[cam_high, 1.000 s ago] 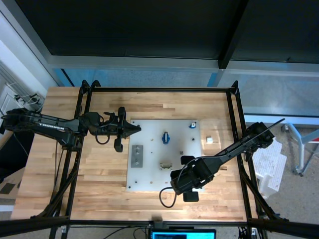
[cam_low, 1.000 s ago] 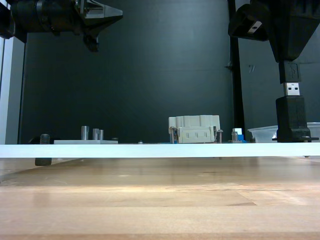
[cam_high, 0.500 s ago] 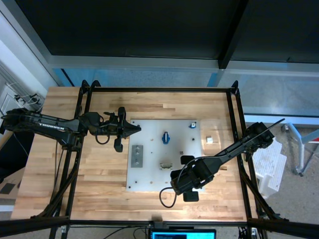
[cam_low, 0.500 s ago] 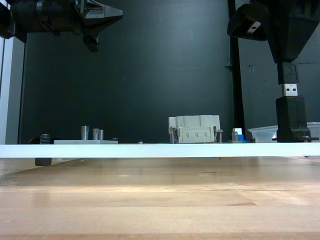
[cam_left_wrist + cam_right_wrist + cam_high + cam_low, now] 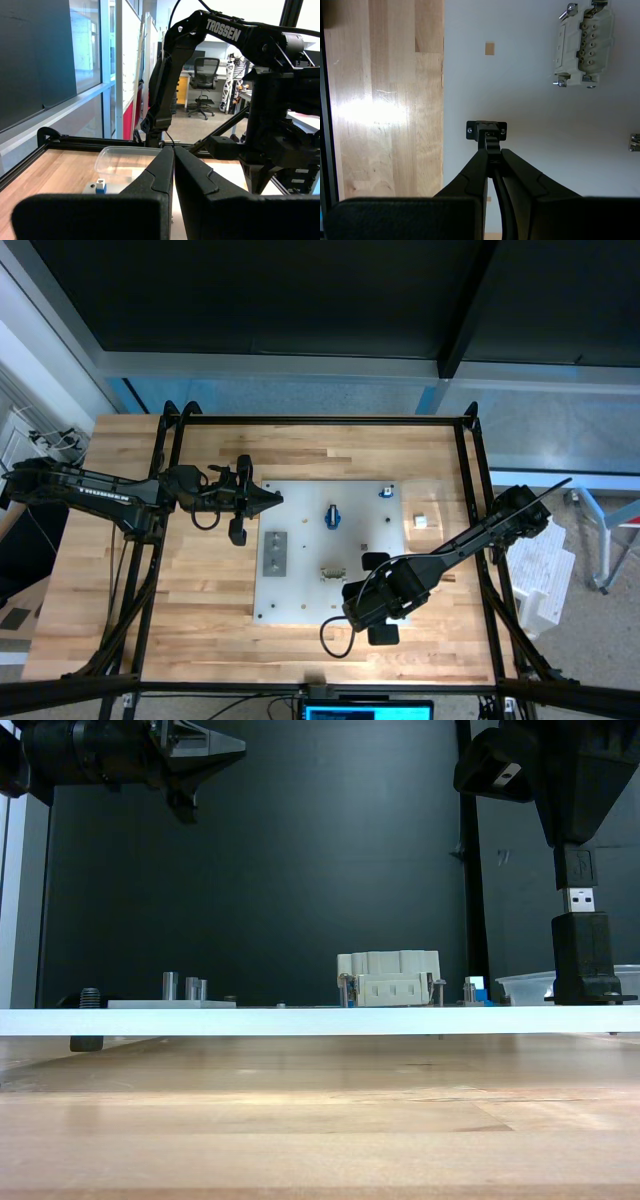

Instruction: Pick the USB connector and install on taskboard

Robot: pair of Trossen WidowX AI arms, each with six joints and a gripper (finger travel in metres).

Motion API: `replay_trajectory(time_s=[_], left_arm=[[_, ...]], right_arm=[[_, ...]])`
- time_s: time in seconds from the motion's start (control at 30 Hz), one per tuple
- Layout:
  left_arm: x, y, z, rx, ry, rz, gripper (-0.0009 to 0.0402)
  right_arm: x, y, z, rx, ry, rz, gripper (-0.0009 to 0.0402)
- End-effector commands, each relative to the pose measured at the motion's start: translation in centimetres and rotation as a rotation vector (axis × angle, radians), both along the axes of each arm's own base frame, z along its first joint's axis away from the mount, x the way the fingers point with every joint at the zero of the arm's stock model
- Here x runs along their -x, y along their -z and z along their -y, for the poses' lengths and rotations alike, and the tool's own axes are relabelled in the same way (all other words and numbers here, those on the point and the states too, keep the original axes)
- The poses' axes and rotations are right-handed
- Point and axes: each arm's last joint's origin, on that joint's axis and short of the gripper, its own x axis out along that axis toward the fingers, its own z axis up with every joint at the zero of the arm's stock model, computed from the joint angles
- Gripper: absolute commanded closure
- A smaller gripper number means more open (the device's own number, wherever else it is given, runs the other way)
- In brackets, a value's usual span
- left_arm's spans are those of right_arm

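High view showed the wooden table [image 5: 200, 640] with the white board [image 5: 300, 585] lying flat on it. The left gripper [image 5: 268, 498] hung up in the air over the board's left edge. Left wrist view showed its fingers [image 5: 155, 175] pressed together with nothing between them.

The right gripper [image 5: 577, 870] hung over the near right part of the board and pointed straight down. Its fingers were squeezed tight on the USB connector [image 5: 577, 900].

Low view showed the connector from the side. It stood upright, its long way going up and down. Its top part was black and its silver plug pointed down. The silver tip sat right at the top of a black port [image 5: 584, 960] that stood on the board. I could not tell if the tip had gone in.

Right wrist view looked down from above. It showed only the black back of the connector, a thin black cable [image 5: 498, 192] between the fingers, and a small screw on each side of the port. In the high view the right arm hid the connector.

A pale socket [image 5: 582, 45] with pins sat well apart from the port.
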Motion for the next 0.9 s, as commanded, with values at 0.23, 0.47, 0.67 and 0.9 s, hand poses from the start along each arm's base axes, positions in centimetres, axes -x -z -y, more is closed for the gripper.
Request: replay_trajectory(time_s=[0.23,0.47,0.67,0.9], left_arm=[[0.0,0.0,0.0,0.0,0.0,0.0,0.0393],[0.0,0.0,0.0,0.0,0.0,0.0,0.0393],[0.0,0.0,0.0,0.0,0.0,0.0,0.0393],[0.0,0.0,0.0,0.0,0.0,0.0,0.0393]], right_arm=[[0.0,0.2,0.0,-0.004,0.005,0.001,0.0393],[-0.1,0.3,0.0,-0.008,0.014,0.007,0.0393],[-0.1,0.3,0.0,-0.006,0.014,0.004,0.0393],[0.0,1.4,0.1,-0.005,0.013,0.001,0.0393]])
